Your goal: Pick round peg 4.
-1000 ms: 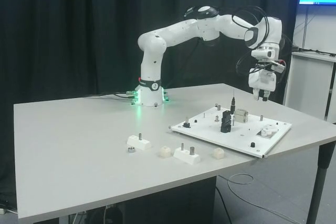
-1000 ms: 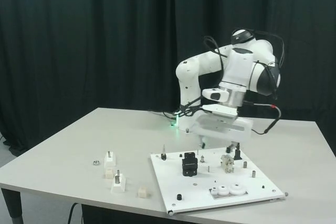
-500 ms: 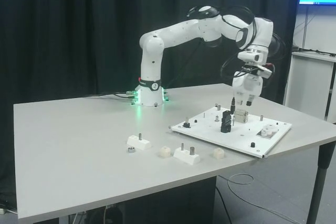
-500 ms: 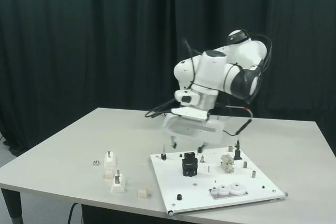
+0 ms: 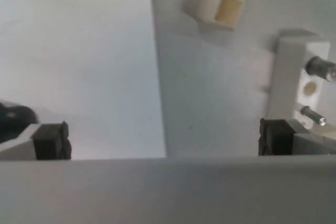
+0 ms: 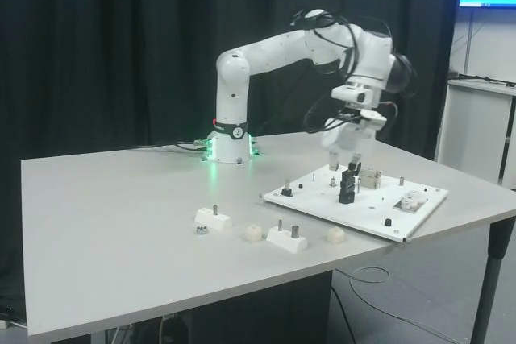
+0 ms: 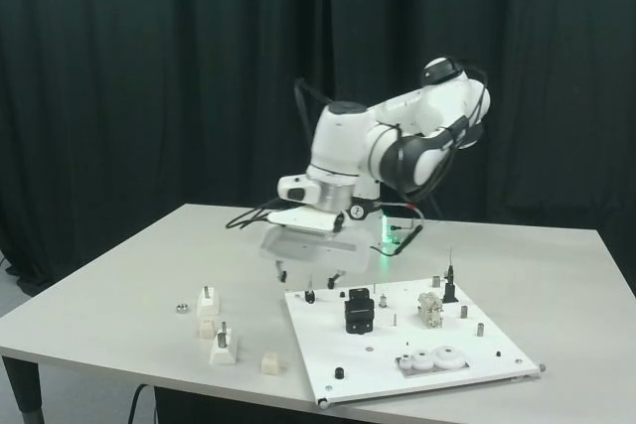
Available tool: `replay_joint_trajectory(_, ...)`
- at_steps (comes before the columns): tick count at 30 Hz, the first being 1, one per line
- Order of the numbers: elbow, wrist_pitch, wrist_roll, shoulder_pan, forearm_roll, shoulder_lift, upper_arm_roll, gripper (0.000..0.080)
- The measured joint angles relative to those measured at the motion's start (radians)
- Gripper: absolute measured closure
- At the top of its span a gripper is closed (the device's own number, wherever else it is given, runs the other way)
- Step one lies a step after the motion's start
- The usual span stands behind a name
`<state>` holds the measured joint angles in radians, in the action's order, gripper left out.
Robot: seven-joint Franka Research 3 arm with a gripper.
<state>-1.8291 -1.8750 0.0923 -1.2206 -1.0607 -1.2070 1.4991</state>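
Note:
My gripper (image 6: 343, 147) (image 7: 308, 273) (image 5: 163, 140) hangs open above the edge of the white board (image 6: 322, 199) (image 7: 318, 345) (image 5: 79, 51) that faces the loose parts, with nothing between its fingers. On the grey table beside that edge lies a white block (image 5: 302, 82) (image 6: 288, 240) (image 7: 224, 348) holding a thick round peg (image 5: 320, 67) and a thin one (image 5: 310, 114). A second white block (image 6: 214, 217) (image 7: 207, 302) with one upright peg lies further off. Which peg is number 4 I cannot tell.
A pale cube with a square hole (image 5: 215, 6) (image 6: 334, 235) (image 7: 268, 364) and another cube (image 6: 253, 233) lie near the blocks, plus a small nut (image 6: 201, 230). The board carries a black part (image 6: 347, 187) (image 7: 358, 312), several pegs and white gears (image 7: 432, 359).
The arm has swung from above the far end of the board across it, to the edge near the loose blocks. The gripper stays empty.

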Motion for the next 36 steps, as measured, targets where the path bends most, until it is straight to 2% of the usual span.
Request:
replay_joint_trajectory(9, -0.023, -0.004, 0.117, 0.079, -0.081, -0.012, 0.0, 0.0003)
replay_joint_trajectory(22, -0.007, -0.008, 0.219, 0.202, -0.226, -0.058, -0.006, 0.0003)
replay_joint_trajectory(36, 0.086, 0.003, 0.235, 0.329, -0.248, -0.07, -0.065, 0.0003)
